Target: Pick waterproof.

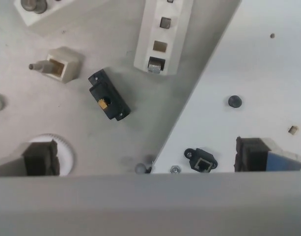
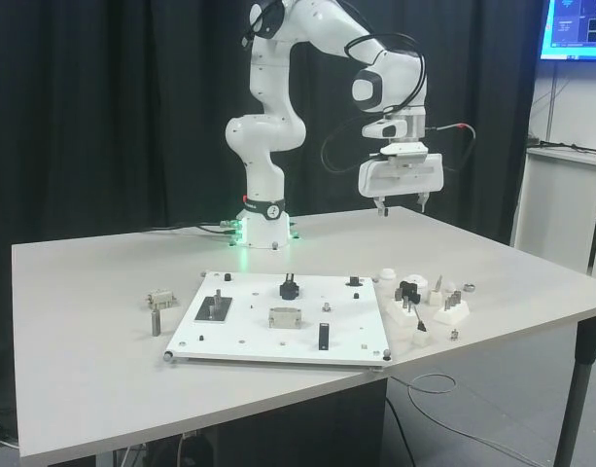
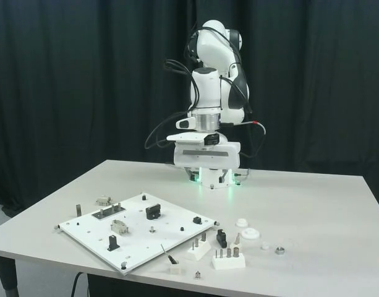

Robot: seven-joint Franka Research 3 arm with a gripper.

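A black connector piece (image 1: 108,102) with a small metal contact in its middle lies on the grey table, just off the white board's edge. It also shows in the first room view (image 2: 406,291) and the second room view (image 3: 221,237). I cannot tell for sure that it is the waterproof part. My gripper (image 1: 145,156) hangs high above this spot, open, with its black fingertips (image 1: 41,157) wide apart and nothing between them. The room views show the gripper (image 2: 401,204) (image 3: 206,168) well above the table.
The white board (image 2: 249,336) carries several mounted parts, among them a black socket (image 1: 202,161). Beside the black piece are a white plug housing (image 1: 63,63), a white slotted holder (image 1: 162,34), a white gear (image 1: 67,152) and a white peg block (image 3: 228,260).
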